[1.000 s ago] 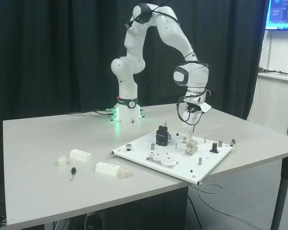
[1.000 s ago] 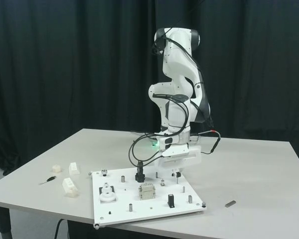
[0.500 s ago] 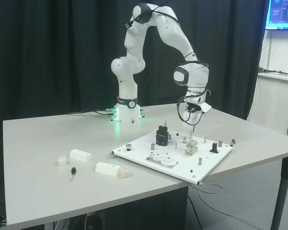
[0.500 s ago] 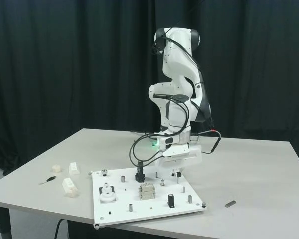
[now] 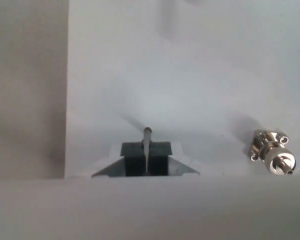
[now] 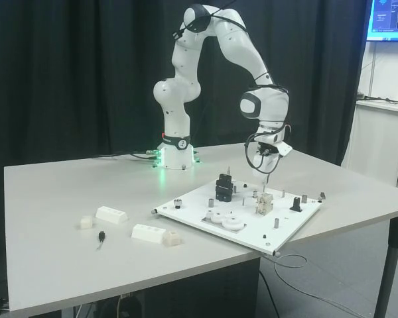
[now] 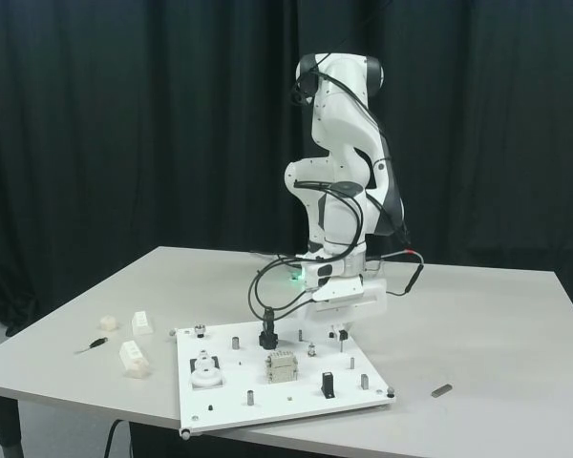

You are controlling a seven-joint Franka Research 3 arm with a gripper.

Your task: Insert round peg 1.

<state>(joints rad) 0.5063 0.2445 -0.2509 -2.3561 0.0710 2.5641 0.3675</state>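
My gripper (image 6: 264, 170) hangs over the far side of the white assembly board (image 6: 199, 199), shut on a thin grey round peg (image 5: 147, 137) that points down at the board. In the wrist view the black fingertips (image 5: 132, 159) clamp the peg's upper end, and its tip hovers above bare white board surface (image 5: 190, 75). From the second room view, the gripper (image 7: 342, 335) holds the peg (image 7: 343, 345) just above the board's rear part. No hole shows under the peg in any view.
On the board stand a black part (image 6: 223, 187), white gears (image 6: 225, 218), a connector block (image 6: 263, 204), a black clip (image 6: 296, 204) and several short pegs. A metal connector (image 5: 273, 157) sits near the fingers. White blocks (image 6: 111, 214) and a small black tool (image 6: 101, 236) lie on the grey table.
The gripper has risen a little with the peg still clamped; nothing else has moved.
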